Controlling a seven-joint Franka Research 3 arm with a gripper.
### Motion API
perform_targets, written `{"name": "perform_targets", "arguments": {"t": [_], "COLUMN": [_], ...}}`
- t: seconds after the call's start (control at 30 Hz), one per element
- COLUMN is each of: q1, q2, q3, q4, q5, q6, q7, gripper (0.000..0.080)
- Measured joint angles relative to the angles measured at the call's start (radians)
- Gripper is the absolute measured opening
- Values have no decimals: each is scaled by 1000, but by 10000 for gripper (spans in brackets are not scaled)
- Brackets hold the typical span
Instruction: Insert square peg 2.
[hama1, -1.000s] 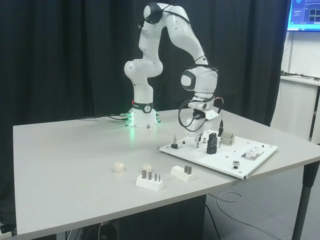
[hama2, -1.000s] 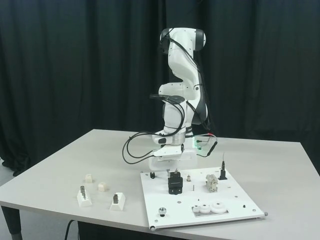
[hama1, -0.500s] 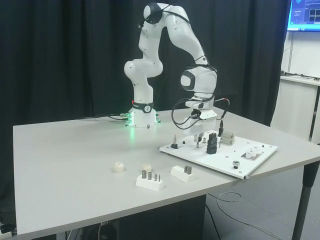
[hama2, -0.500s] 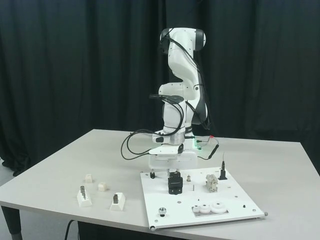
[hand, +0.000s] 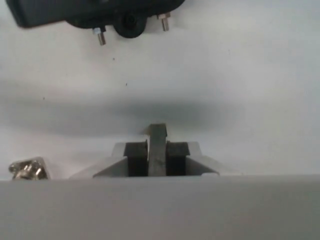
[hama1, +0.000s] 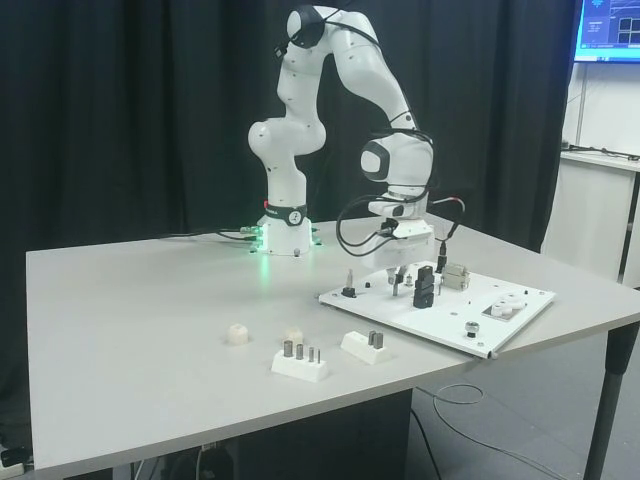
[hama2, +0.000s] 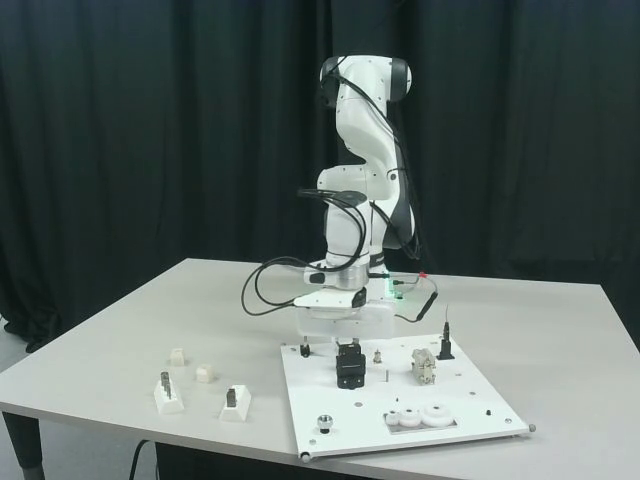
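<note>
The gripper pinches the grey square peg upright between its black pads, low over the white board, near a black fixture.

- both room views are evenly lit from above; the grey table reads bright against the black curtain, which swallows all detail.
- a green glow spills from the arm's base onto the tabletop.
- a monitor glares in the first room view's upper corner.
- wrist view: soft and blurred, with a broad grey shadow banding the white board; the near gripper body fills the lower part, defocused.
</note>
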Motion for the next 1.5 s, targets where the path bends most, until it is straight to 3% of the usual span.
{"name": "perform_targets", "arguments": {"t": [0.17,0.77,1.5], "q1": [0,-1,-5], "q2": [-1,-1,-1], "q3": [-2,-1,-1], "q4": [-1,-2,-1], "q5": [12,17,35], "q6": [0,0,-1], "q7": [46,8,-170], "gripper": [74,74,74]}}
